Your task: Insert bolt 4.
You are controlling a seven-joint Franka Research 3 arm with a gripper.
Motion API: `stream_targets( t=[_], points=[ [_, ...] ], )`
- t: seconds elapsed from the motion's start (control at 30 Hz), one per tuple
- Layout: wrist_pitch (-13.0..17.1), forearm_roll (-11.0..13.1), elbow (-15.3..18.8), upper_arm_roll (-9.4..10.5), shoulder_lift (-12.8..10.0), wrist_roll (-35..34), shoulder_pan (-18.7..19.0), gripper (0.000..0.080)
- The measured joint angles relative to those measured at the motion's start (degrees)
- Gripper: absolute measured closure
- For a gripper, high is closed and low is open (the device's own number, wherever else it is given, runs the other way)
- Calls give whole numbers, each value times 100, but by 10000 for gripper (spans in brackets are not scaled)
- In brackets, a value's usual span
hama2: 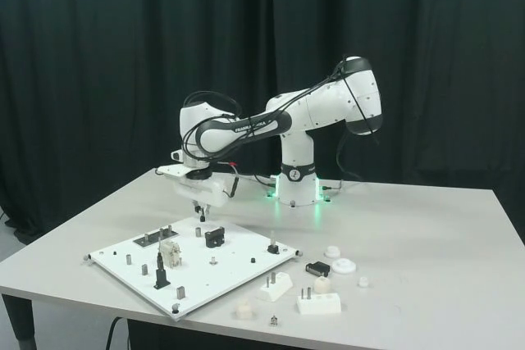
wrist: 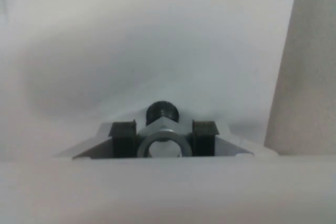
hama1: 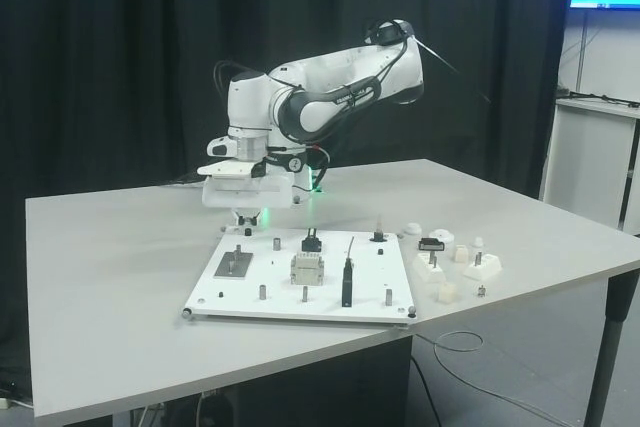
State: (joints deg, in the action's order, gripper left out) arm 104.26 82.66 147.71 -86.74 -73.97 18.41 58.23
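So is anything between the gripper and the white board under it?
Only the bolt the gripper holds, hanging above the white board. The second room view shows an open gap below it.

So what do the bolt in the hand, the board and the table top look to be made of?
Bolt: likely blackened steel, dull black round head; the hand is shut on it. Board: white, smooth, faintly glossy, probably plastic or coated sheet. Table: matte grey, looks laminate; cannot be sure.
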Motion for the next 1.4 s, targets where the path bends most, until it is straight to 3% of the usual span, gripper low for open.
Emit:
stream_targets(
  t=[0.57, 1.4],
  points=[
    [203, 225, 6, 169, -3, -113, -4, 577],
    [202, 230, 13, 215, -5, -221, 5, 577]
  ],
)
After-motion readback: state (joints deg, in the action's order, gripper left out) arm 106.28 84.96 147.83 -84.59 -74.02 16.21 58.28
